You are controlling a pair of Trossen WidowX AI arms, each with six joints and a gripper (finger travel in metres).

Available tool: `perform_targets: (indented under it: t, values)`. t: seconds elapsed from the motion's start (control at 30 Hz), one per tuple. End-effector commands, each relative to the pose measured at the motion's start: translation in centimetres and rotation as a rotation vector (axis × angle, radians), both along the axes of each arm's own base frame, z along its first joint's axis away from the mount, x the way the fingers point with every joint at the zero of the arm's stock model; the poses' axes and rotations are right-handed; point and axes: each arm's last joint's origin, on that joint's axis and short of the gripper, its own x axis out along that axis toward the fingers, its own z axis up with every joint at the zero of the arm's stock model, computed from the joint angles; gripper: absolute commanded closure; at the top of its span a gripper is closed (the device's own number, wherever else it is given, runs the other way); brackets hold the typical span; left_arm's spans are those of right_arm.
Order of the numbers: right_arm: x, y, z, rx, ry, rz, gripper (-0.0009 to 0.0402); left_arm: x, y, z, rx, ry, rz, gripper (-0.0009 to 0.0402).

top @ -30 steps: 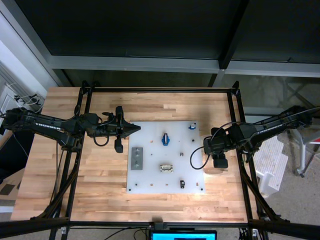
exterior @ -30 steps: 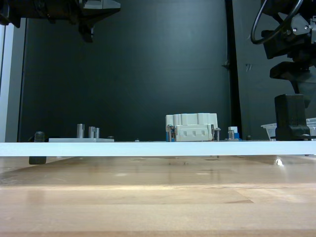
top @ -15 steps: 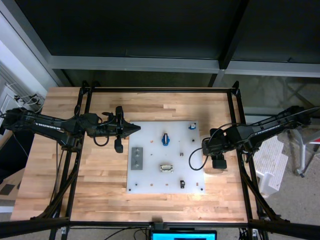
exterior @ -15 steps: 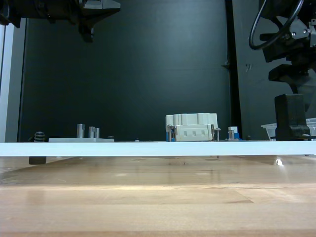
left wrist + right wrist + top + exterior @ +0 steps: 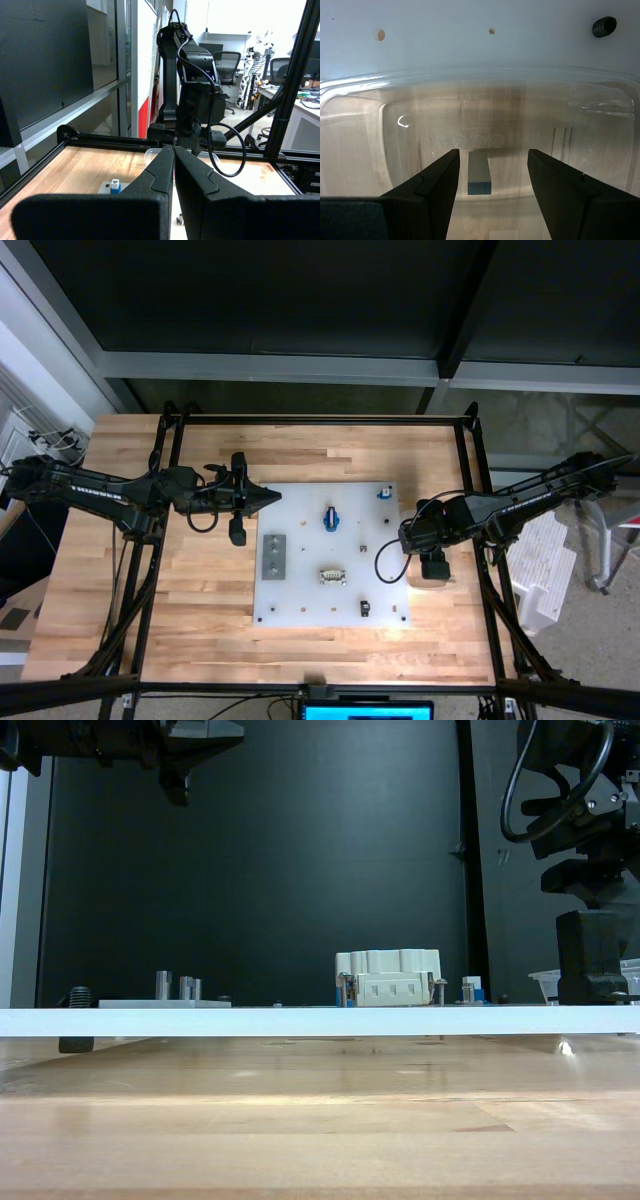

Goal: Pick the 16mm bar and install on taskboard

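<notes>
16mm bar (image 5: 479, 172): short grey-blue block w/ square-cut edges, top face paler, near end face darker blue. It lies free and flat on the floor of a clear plastic tray (image 5: 600, 100), clear of any seat on the board and not held. Seen from the R wrist cam it sits btwn the two fingers of the right gripper (image 5: 492, 155), nearer one finger than the other, touching neither, its long axis pointing straight ahead of the hand. That gripper is spread wide, fingers well apart w/ nothing btwn the pads but air. It hangs over the tray, which is just off the right-hand edge of the white taskboard (image 5: 300, 600). Nothing else shows in the tray besides the bar, and its walls are glossy w/ glare. Ahead of the R hand, beyond the tray rim, the board surface shows two small holes and a black round fitting (image 5: 604, 26). The left gripper (image 5: 268, 497) is up high over the board's far left corner, well apart from the bar and tray. Its fingers are pressed together tip to tip w/ nothing in them. Below and ahead of it on the board: grey block w/ pegs (image 5: 274, 557), blue part (image 5: 331, 519), beige connector (image 5: 334, 577).
</notes>
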Motion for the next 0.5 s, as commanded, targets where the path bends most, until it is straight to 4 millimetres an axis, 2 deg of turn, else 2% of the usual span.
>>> perform_targets:
  t: [0.03,0.5]
  values:
    - [0.05,0.03,-0.02,0.001,-0.006,0.001,0.0205,0.01,0.01,0.01,0.0,0.0,0.0,0.0393]
    - [-0.07,0.01,-0.5,0.001,-0.003,0.001,0.0205,0.01,0.0,0.01,0.0,0.0,0.0,0.0393]
